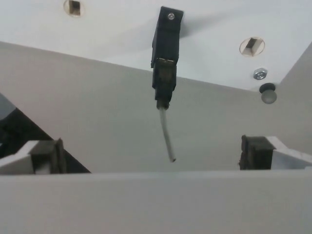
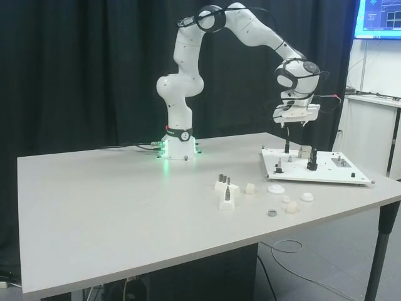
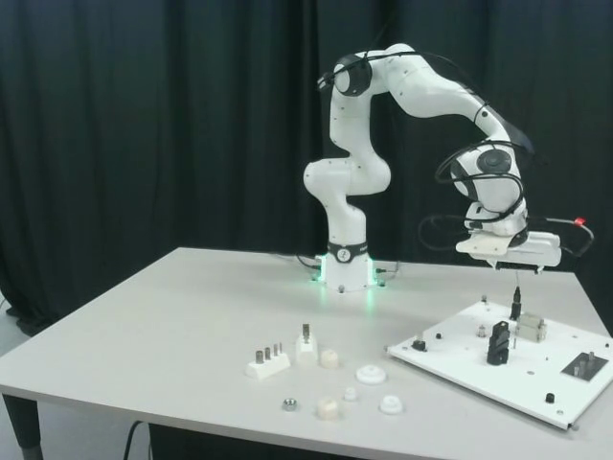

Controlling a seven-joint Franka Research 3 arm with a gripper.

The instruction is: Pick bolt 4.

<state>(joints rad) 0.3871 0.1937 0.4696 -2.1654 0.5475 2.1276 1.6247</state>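
The grey table (image 2: 94, 200) carries everything, and the white board (image 2: 326, 177) lying flat on it serves as the landmark. Well to the left of the board, the white arm (image 2: 182, 81) stands on its base, with a green glow at the foot. Nearer the board, still on its left, a small white block (image 2: 226, 194) holds a few short pins upright. Just beside the board's front left corner lie several small white round parts (image 2: 276, 189) and one nut (image 2: 272, 212).

On the board, near its left edge, a dark bolt (image 2: 287, 148) stands upright. It appears to be the task's bolt, though no number can be read. To its right on the board stands a black clamp (image 2: 312, 162).

The gripper (image 2: 294, 124) hangs above the board, over the bolt and apart from it. In the wrist view its fingertips (image 1: 46, 156) are spread wide with nothing between them. A black plug (image 1: 165, 63) with a short grey cable stub shows past them.
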